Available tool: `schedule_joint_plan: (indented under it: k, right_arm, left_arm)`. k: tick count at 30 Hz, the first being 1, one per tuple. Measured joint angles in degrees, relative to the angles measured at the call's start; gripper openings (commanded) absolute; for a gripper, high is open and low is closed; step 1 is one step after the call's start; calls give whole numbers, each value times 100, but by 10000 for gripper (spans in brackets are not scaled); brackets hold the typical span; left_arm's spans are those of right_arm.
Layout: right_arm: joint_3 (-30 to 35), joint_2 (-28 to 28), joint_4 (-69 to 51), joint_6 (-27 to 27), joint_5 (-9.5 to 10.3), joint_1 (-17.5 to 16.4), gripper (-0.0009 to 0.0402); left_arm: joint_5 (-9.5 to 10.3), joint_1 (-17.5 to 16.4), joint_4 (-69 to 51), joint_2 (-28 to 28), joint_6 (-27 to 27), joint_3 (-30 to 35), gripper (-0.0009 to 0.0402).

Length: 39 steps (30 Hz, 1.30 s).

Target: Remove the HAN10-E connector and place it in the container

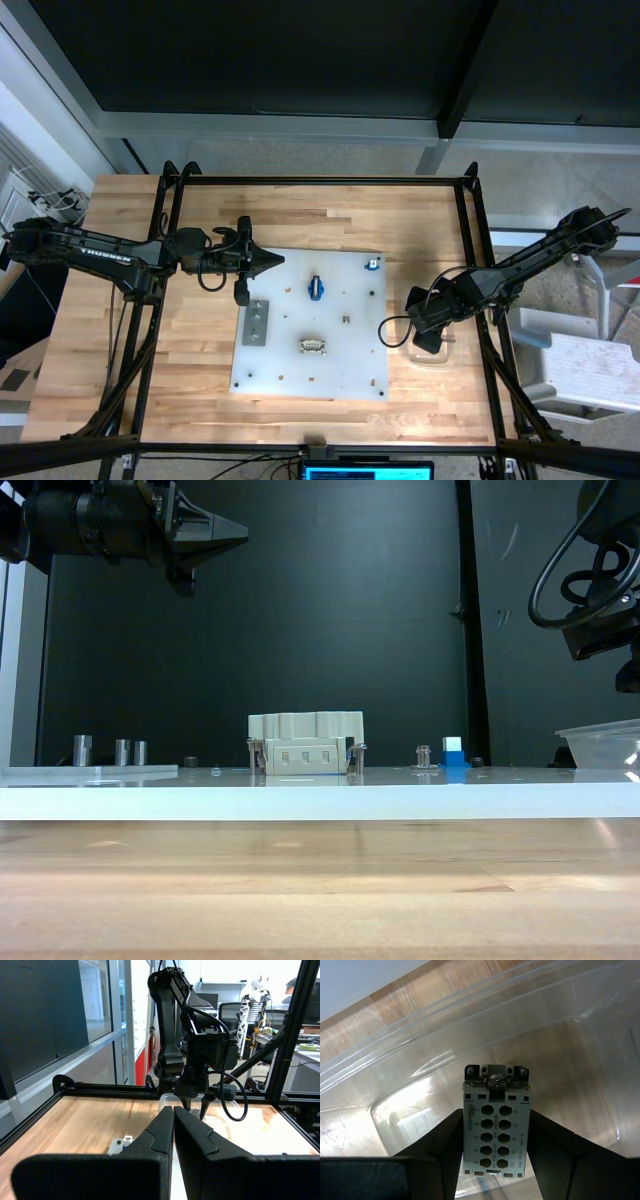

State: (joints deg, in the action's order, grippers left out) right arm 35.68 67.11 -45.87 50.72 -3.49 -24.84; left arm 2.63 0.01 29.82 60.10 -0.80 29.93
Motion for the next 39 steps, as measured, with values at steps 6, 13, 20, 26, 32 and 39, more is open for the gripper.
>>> schedule_joint_plan:
  k: [6,13,20,26,32,39]
  right_arm:
    - [0,0,0,-4,2,-4,90]
    - [0,0,2,-15,2,-13,190]
    - [0,0,7,-17,46,-17,259]
    - [92,0,-94,-13,52,-17,272]
    - [330,2,-492,-15,52,-15,267]
    - [658,-7,-745,-11,20,-15,268]
  left_arm:
    - [0,0,2,0,-2,0,0]
    - [0,0,0,0,0,2,0]
    - [0,0,0,0,0,2,0]
    - [0,0,0,0,0,0,0]
    - [0,0,0,0,0,0,0]
    - [0,0,2,0,-2,0,0]
